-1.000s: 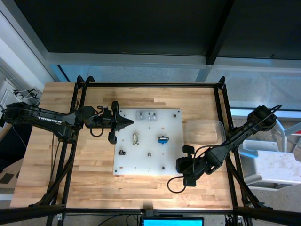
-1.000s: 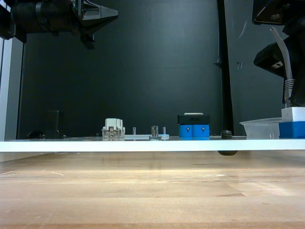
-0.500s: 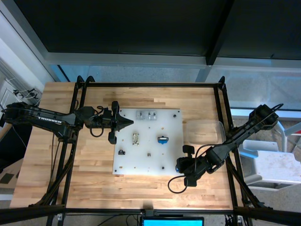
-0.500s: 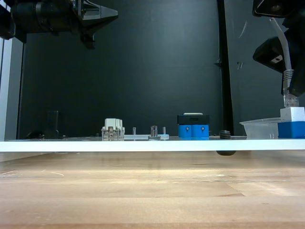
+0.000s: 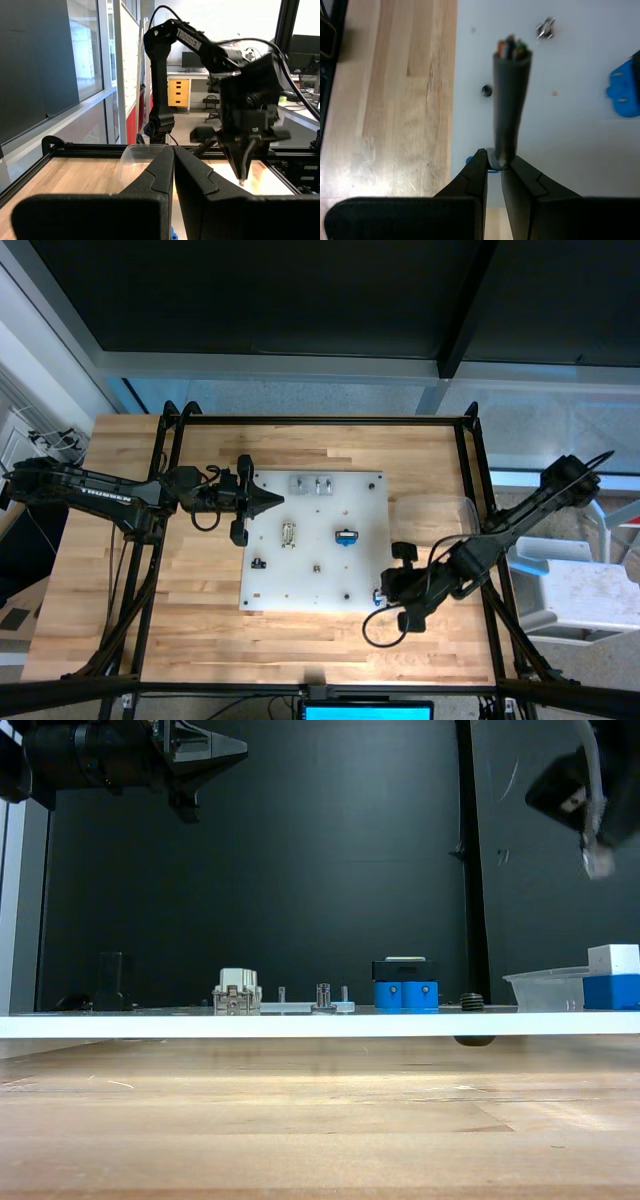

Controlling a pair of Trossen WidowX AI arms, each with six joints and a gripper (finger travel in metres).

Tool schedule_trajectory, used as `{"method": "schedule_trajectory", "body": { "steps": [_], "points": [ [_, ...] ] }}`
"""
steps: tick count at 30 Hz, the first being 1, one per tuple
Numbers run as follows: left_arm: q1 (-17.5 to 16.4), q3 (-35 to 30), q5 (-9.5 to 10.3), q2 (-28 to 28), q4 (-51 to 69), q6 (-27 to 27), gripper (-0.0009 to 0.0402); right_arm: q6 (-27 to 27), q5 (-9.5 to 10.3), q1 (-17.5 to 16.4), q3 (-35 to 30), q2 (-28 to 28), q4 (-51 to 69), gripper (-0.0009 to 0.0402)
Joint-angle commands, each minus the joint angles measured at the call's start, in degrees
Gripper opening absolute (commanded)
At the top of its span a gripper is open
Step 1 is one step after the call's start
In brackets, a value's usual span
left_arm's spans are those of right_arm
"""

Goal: Remove the rj45 connector and place it in the container

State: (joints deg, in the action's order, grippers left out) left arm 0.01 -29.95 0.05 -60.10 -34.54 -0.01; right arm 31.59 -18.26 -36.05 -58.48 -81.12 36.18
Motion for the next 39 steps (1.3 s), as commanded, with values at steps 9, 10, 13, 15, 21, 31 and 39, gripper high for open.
{"method": "schedule_trajectory", "body": {
  "steps": [9, 10, 13, 15, 21, 31, 39],
  "points": [
    [0.0, 0.0, -0.02, 0.0, 0.0, 0.0, 0.0, -1.66, 0.33, 2.34, -0.28, 4.63, 3.85, 0.0],
    [-0.02, 0.0, -0.02, -0.02, 0.0, 0.0, 0.0, -2.01, 0.35, 2.6, -0.28, 4.63, 3.85, 0.0],
    [-0.02, 0.0, -0.02, 0.0, 0.0, 0.0, 0.0, -2.51, 0.39, 3.17, -0.26, 4.94, 3.85, 0.0],
    [0.0, 0.0, -0.02, 0.0, 0.0, 0.0, 0.0, -3.06, 0.46, 3.85, -0.15, 5.2, 4.07, 0.0],
    [-0.02, 0.0, -0.02, 0.0, 0.0, 0.0, 0.0, -4.07, 1.88, 7.41, 3.02, 9.29, 5.18, 0.0],
    [0.0, 0.0, -0.02, 0.0, 0.0, 0.0, 0.0, -5.07, 3.3, 15.89, 7.91, 17.94, 14.29, 0.0],
    [-0.02, 0.0, -0.02, 0.0, 0.0, 0.0, 0.0, -5.66, 3.3, 21.73, 11.47, 24.81, 21.7, 0.0]
  ]
}}
